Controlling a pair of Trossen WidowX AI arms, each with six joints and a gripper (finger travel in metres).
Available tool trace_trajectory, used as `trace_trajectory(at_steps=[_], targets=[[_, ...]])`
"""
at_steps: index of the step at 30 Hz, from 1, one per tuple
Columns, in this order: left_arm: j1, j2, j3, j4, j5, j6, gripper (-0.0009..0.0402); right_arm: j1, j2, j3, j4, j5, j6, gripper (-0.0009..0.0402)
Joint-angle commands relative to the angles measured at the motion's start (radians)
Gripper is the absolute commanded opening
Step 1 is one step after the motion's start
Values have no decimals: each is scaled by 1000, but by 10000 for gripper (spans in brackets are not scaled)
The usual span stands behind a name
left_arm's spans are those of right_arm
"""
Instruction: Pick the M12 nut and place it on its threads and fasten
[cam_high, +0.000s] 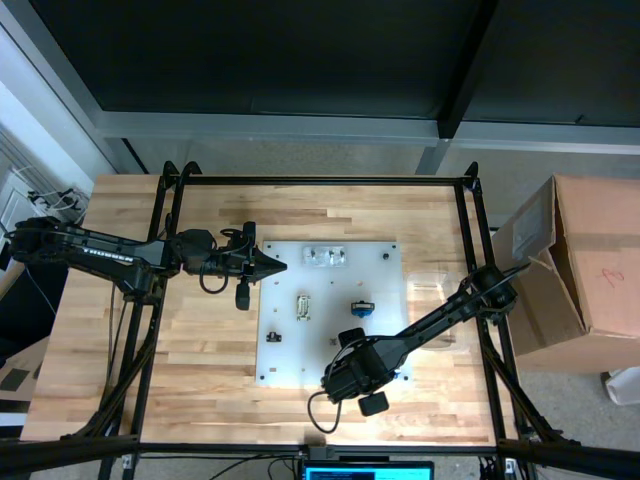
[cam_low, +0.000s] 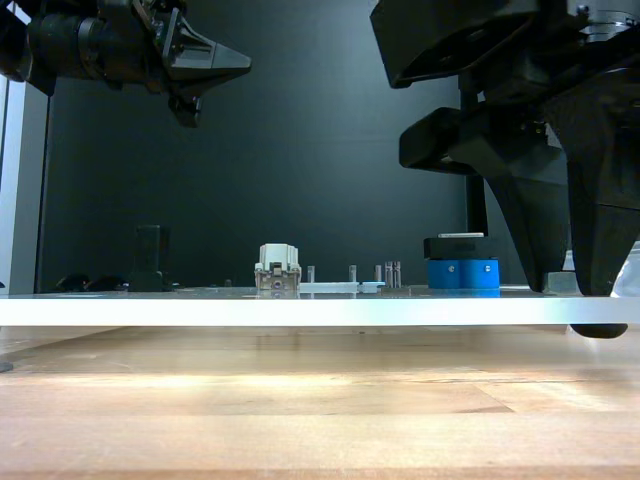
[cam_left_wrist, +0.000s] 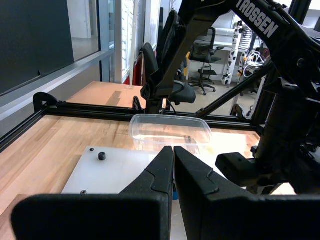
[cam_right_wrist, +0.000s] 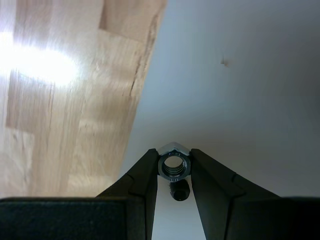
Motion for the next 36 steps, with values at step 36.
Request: trace_trajectory(at_steps=[36], targets=[[0,0,0,0,0,0,0,2,-97,15,-62,-2,-297,0]])
